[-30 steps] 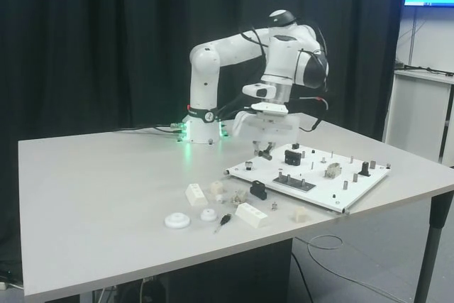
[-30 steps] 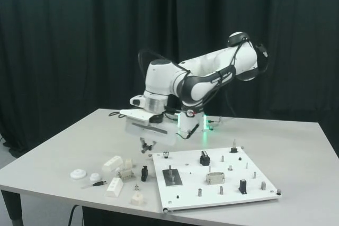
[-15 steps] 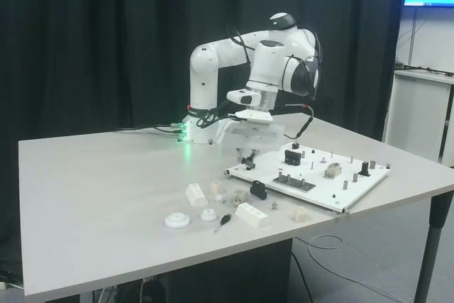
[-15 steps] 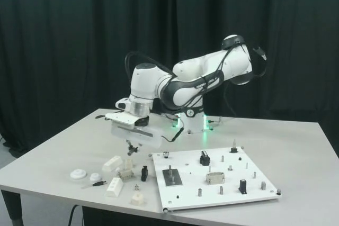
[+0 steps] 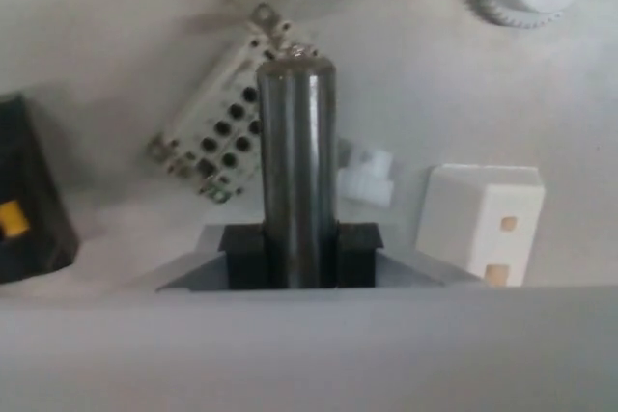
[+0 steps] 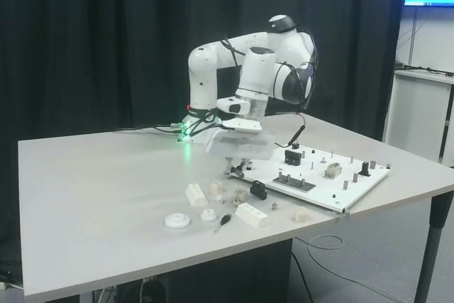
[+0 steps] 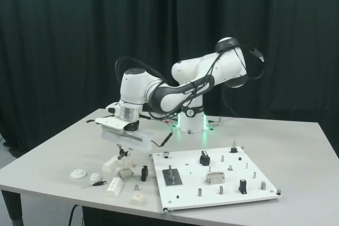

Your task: Place round peg 4.

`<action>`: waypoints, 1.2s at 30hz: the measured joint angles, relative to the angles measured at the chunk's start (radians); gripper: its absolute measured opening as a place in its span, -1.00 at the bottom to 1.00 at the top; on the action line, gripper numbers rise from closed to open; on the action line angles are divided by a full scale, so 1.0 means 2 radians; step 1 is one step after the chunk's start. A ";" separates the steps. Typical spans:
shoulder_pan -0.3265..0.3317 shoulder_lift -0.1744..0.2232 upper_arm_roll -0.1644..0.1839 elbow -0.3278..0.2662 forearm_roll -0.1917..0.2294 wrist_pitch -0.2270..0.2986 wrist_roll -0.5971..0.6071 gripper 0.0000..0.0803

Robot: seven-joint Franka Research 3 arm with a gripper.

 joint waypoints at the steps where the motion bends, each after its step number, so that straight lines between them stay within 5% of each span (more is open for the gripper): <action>1: -0.003 0.001 0.001 0.001 0.003 0.000 0.001 -0.63; 16: -0.039 0.005 0.022 0.006 0.041 -0.009 0.024 -0.63; 33: -0.051 0.008 0.031 0.006 0.047 -0.018 0.023 -0.63; 34: -0.051 0.008 0.031 0.006 0.047 -0.018 0.023 -0.08; 36: -0.051 0.008 0.031 0.007 0.047 -0.018 0.023 -0.08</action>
